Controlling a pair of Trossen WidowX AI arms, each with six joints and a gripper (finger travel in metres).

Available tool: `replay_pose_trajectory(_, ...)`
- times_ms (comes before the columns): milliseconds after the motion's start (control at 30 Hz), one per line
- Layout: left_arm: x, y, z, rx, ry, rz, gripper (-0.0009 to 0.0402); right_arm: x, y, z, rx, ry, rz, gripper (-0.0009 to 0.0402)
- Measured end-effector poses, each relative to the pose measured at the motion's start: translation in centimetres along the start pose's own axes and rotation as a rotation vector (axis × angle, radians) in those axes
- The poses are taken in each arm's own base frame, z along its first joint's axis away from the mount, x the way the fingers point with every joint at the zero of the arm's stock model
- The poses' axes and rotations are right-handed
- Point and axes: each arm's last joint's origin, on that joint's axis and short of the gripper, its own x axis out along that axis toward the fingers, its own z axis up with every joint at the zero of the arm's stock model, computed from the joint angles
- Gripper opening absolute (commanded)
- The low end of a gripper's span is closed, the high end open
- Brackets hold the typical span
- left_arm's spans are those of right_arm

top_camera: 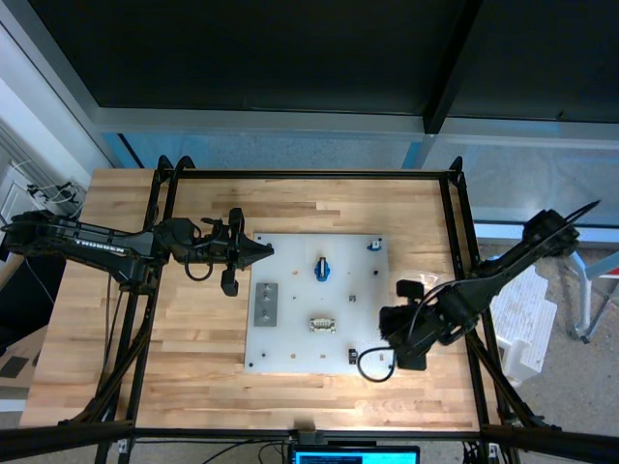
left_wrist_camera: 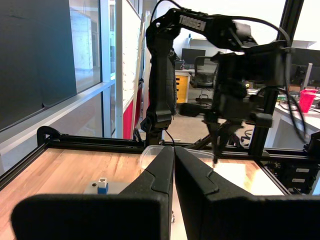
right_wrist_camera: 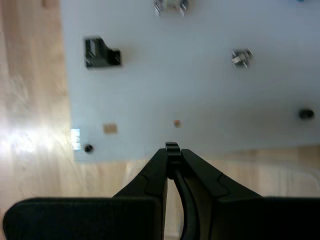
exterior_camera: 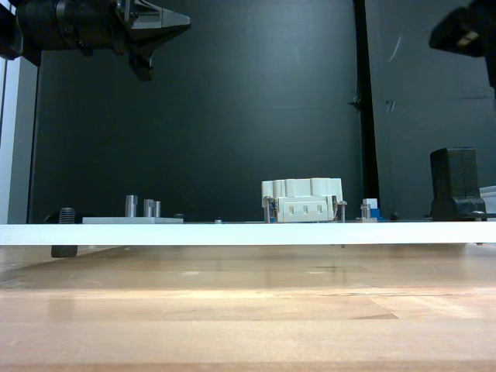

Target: Pick the USB connector and install on taskboard

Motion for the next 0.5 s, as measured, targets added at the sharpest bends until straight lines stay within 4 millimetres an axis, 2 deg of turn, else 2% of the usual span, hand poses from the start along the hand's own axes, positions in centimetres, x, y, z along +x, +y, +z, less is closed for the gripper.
replay_pose_trajectory(267, 0.0, 0.0, 0.0, 0.0, 0.0, 0.0, 0.0, 0.8, 2.2, 2.6, -0.005, 0.001, -0.001, 0.0)
replay_pose_trajectory(500, 0.0, 0.0, 0.0, 0.0, 0.0, 0.0, 0.0, 1.6, 3.3, 4.3, -0.006, -0.002, -0.001, 0.0)
